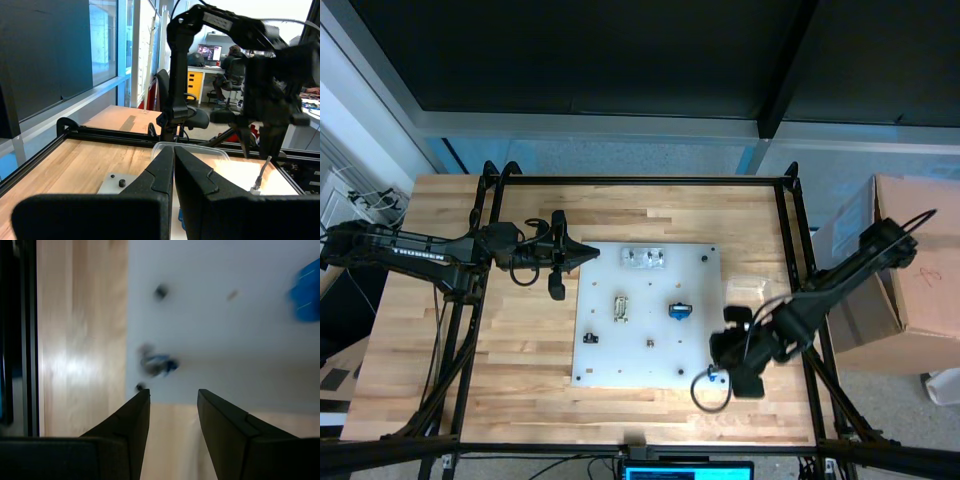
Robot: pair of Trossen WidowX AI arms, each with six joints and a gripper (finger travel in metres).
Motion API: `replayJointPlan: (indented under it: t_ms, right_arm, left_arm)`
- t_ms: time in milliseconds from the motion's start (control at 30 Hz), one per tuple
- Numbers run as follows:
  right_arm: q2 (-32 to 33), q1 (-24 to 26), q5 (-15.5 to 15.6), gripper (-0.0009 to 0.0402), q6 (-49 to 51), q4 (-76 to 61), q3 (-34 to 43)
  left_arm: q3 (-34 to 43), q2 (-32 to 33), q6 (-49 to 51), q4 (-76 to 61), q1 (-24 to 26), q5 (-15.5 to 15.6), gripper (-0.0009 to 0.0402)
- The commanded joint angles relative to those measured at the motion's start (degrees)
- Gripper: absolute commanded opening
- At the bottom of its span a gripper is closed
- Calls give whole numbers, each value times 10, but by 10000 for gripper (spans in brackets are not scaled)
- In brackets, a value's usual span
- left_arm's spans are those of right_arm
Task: Pick the RJ45 connector and install on the taskboard
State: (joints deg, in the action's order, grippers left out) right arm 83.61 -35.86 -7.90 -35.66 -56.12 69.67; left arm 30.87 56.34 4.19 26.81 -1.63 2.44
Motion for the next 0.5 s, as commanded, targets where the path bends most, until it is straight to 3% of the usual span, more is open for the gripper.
replayJointPlan:
  t_ms: [33,133,267,400,500]
  right_arm:
    - [-41,40,-33,108,34,10,-8]
    - [-84,88,-61,87,72,29,-19]
    - [-145,160,-73,49,144,107,-53]
    - [-204,228,-65,0,218,211,-100]
    - [-245,275,-40,4,262,304,-141]
  left_arm:
    - [0,0,0,0,0,0,0]
    - [0,0,0,0,0,0,0]
    - [0,0,0,0,0,0,0]
    - [0,0,0,0,0,0,0]
    - [0,0,0,0,0,0,0]
